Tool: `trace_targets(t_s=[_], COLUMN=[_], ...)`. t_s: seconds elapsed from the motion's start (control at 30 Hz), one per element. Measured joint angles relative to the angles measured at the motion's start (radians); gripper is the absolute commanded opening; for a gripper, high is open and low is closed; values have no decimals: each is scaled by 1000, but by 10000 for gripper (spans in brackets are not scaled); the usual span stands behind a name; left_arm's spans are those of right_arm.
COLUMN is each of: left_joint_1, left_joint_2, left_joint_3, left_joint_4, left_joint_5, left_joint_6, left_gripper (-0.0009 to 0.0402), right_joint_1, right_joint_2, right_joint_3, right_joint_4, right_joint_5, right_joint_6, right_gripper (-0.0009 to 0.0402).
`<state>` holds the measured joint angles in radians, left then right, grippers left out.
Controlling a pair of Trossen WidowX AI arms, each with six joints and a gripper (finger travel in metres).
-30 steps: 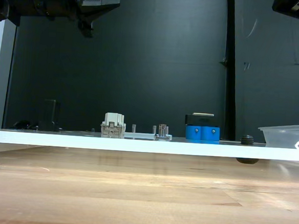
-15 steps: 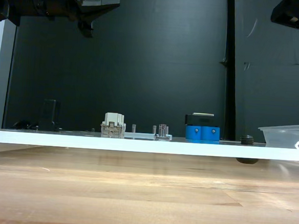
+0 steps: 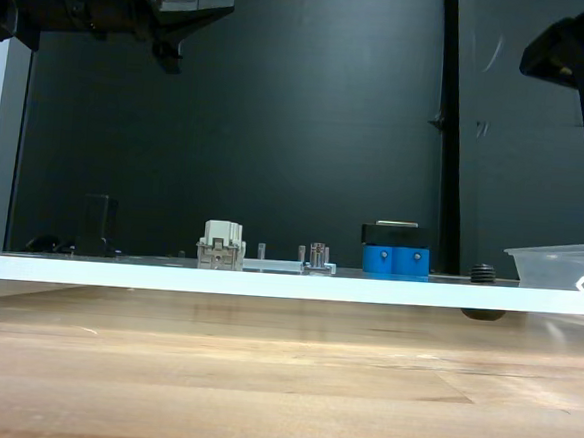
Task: Remove the rj45 connector and place it in the container
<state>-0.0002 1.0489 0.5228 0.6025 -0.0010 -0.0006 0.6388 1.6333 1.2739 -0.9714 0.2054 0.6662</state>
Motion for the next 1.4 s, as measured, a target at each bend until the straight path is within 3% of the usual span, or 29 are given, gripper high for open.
trace_targets(t_s=[0.13, 1.17, 1.4], left_joint_1=[0, 0, 0], left_joint_2=[0, 0, 0], left_joint_3=[0, 0, 0], left_joint_4=[0, 0, 0], left_joint_5=[0, 0, 0], left_joint_6=[0, 0, 0], left_gripper=[1, 1, 1], right_joint_1=[-2, -44, -44], right_joint_2=[0, 41, 41], right_joint_3=[-24, -101, -101], right_joint_4=[27, 124, 125], right_joint_5=[-15, -26, -26], right_joint_6=[-2, -73, -73], right_gripper=[193, 191, 156])
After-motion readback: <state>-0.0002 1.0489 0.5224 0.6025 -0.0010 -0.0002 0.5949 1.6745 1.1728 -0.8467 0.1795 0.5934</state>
